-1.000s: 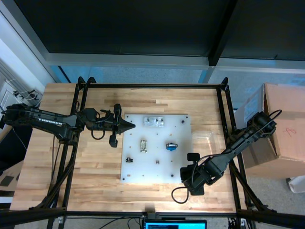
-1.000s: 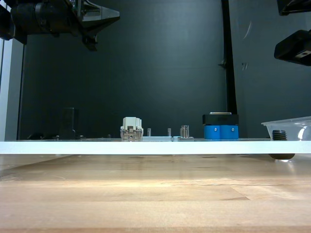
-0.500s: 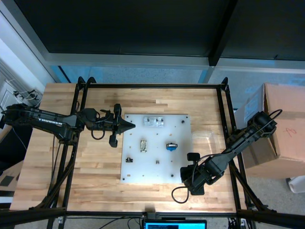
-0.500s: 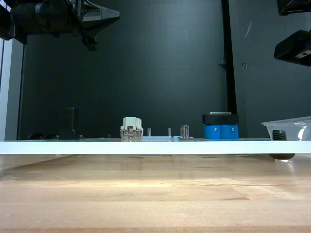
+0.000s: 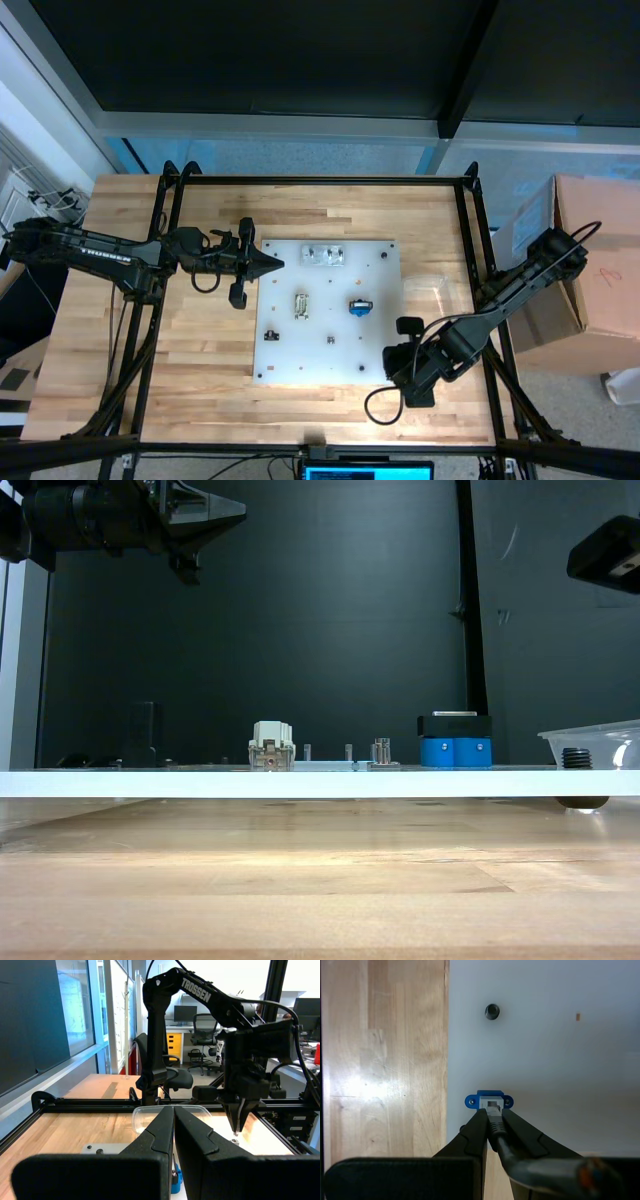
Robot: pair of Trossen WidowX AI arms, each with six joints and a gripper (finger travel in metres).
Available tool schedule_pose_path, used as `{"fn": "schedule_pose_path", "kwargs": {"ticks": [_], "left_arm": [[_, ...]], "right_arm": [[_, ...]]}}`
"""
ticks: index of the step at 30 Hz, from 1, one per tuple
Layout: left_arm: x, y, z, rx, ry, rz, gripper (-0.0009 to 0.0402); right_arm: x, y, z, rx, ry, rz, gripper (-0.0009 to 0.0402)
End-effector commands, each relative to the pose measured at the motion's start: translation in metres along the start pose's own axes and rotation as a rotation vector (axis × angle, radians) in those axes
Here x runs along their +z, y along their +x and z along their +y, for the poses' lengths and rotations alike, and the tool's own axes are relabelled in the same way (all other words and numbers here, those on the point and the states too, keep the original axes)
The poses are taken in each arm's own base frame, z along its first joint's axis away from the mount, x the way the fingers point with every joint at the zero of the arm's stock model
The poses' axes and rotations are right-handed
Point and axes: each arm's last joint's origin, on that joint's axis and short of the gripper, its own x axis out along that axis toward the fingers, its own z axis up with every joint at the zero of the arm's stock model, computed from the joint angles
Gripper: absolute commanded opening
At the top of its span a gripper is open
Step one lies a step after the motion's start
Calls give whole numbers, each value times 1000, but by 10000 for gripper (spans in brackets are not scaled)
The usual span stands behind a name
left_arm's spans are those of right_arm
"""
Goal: Remove the RJ45 connector from the taskboard and place in the container
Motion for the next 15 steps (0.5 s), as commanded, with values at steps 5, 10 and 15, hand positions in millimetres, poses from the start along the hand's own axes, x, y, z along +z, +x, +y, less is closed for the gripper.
{"fn": "schedule_pose_path", "kwargs": {"ticks": [5, 10, 15], "left_arm": [[0, 0, 0, 0, 0, -1, 0], [0, 0, 0, 0, 0, 0, 0], [0, 0, 0, 0, 0, 0, 0]], "right_arm": [[2, -20, -11, 16, 30, -52, 0], [4, -28, -18, 25, 44, -73, 0], [0, -31, -21, 22, 43, -70, 0]]}}
